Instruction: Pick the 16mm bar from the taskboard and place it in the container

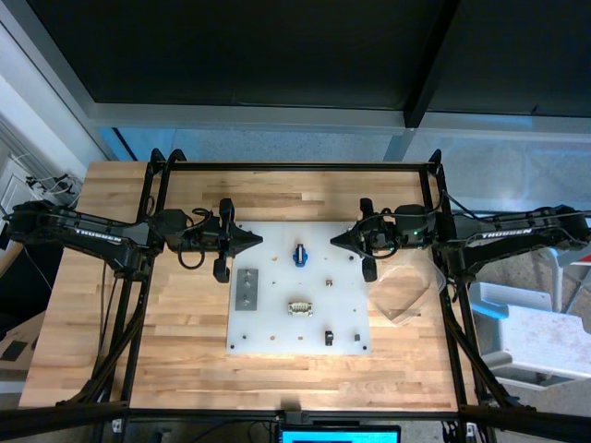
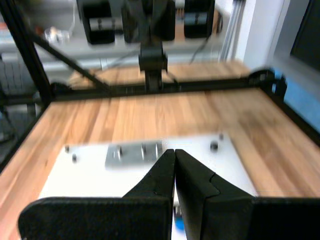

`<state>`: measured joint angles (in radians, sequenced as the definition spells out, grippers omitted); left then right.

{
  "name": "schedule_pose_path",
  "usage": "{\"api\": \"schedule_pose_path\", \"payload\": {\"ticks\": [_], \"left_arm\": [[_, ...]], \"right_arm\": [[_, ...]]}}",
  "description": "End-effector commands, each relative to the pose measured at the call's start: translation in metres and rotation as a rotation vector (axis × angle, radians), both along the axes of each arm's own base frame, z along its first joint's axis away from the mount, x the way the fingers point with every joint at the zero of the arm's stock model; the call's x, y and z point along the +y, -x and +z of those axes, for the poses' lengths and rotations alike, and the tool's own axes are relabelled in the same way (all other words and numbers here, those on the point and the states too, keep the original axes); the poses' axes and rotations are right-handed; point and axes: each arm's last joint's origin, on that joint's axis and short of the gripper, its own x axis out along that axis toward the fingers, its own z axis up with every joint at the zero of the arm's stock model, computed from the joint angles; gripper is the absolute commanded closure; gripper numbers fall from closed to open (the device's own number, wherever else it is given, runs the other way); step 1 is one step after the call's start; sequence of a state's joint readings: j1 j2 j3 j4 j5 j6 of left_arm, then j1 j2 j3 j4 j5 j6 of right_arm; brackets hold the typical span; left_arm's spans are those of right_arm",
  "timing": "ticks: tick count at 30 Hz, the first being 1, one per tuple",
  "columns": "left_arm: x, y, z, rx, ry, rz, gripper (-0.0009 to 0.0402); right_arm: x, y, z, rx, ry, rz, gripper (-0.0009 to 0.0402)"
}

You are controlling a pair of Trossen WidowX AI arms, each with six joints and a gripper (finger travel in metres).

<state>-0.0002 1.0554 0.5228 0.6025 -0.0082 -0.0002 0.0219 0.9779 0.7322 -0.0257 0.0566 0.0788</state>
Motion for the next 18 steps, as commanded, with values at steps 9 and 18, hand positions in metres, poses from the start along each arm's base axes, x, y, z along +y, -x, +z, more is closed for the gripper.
{"api": "schedule_pose_path", "payload": {"ticks": [9, 18], "left_arm": [[0.000, 0.000, 0.000, 0.000, 0.000, 0.000, 0.0393], [0.000, 0.000, 0.000, 0.000, 0.000, 0.000, 0.0393]], "right_arm": [[0.002, -0.002, 0.010, 0.266, -0.029, -0.012, 0.0393], [0.005, -0.019, 0.023, 0.508, -0.024, -0.007, 0.0393]]}}
